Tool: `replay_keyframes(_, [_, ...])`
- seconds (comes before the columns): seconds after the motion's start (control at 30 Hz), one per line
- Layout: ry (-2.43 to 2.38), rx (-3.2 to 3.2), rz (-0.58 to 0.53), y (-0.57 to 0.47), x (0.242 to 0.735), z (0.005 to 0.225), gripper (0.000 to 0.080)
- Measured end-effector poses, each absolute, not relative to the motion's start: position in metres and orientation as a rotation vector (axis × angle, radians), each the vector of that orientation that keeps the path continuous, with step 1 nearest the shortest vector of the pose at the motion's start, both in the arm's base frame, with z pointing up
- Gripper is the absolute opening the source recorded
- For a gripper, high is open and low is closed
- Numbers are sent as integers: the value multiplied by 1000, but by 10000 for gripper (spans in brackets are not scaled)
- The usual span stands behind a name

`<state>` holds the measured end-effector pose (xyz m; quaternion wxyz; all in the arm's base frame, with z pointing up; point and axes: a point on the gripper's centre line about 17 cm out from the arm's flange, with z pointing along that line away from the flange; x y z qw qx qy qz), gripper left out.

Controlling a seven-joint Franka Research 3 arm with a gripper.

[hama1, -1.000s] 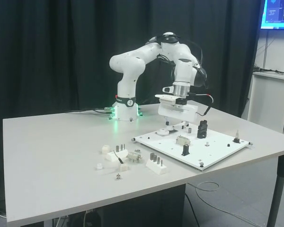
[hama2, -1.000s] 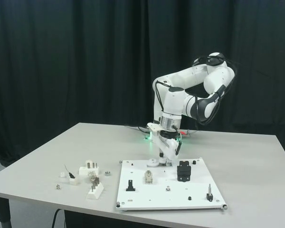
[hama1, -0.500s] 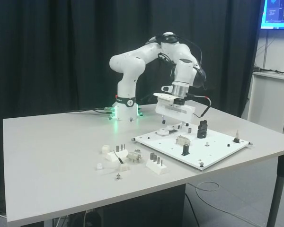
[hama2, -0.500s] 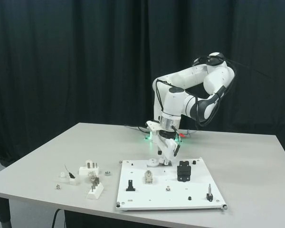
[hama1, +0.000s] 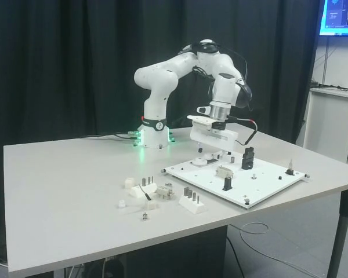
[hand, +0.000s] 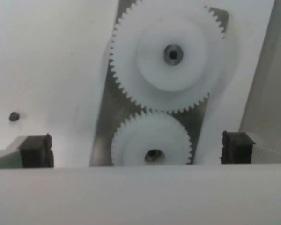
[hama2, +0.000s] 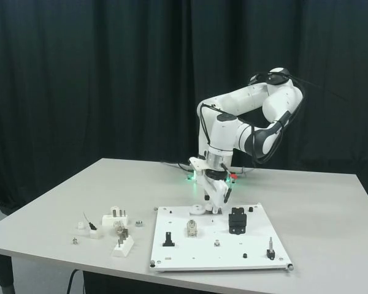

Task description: Insert medium gear.

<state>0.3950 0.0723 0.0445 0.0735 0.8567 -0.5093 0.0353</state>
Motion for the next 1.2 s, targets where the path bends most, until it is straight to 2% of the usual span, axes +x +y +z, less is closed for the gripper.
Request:
replay_keyframes(0.53, [-1564,2600,77,79,393,27,800])
replay_keyframes(1.2, [-1513,2627,7,69,385,40,800])
